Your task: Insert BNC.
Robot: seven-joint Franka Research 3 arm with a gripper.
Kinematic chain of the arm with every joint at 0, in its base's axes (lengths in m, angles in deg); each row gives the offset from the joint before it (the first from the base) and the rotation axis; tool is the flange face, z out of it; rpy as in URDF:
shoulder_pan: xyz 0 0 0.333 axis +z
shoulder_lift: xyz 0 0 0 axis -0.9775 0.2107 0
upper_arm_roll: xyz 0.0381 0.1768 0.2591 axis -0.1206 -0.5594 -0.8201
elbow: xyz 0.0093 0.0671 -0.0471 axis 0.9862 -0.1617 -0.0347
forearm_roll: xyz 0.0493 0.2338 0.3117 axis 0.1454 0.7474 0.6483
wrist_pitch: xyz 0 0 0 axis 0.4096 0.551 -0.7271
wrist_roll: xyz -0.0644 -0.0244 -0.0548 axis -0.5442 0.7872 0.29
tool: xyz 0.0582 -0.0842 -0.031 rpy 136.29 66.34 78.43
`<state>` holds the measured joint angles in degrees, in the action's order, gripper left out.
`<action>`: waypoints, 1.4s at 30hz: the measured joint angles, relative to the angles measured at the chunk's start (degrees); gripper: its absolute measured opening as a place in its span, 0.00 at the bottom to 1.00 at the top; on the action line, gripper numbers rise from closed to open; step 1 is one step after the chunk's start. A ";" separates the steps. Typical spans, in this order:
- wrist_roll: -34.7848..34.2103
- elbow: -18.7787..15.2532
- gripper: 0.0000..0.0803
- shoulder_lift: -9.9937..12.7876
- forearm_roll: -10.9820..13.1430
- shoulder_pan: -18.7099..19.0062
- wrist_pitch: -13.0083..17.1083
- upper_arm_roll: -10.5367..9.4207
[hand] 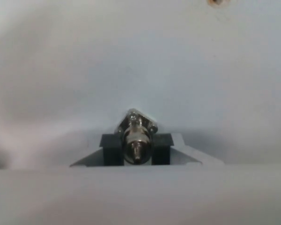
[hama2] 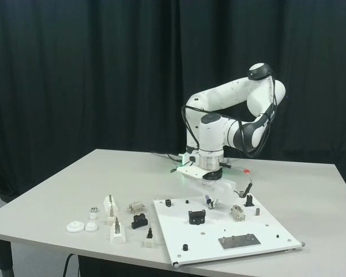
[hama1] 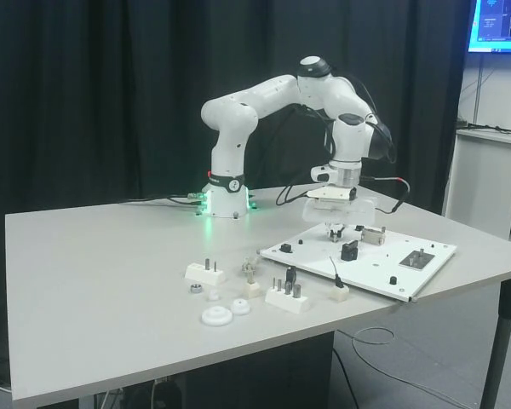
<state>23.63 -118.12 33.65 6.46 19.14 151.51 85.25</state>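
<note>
In the wrist view a metal BNC connector (hand: 137, 138) sits between my two black fingers (hand: 111, 150), and the gripper (hand: 136, 152) is shut on it. A square metal flange (hand: 136, 117) with small screw heads shows just behind the connector; I cannot tell whether it belongs to it. The white board (hand: 140, 61) fills the background. In the room views the gripper (hama1: 334, 228) (hama2: 210, 202) points straight down, close over the back part of the white board (hama1: 409, 273) (hama2: 219, 228).
The board carries a small metal block (hama2: 237, 213), black fixtures (hama2: 196, 216) and a grey plate (hama2: 239, 240). Several loose parts lie on the grey table beside it: white gears (hama2: 79, 226), white holders (hama2: 117, 232) and a black piece (hama2: 140, 220). The arm's base (hama1: 225, 200) glows green.
</note>
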 joint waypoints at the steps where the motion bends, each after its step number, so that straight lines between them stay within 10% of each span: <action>1: -0.31 -0.02 0.16 0.00 0.00 0.05 0.12 -0.04; 42: 3.60 -0.67 0.16 0.01 0.77 0.58 1.14 -0.32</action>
<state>27.22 -118.79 33.66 7.23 19.72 152.65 84.92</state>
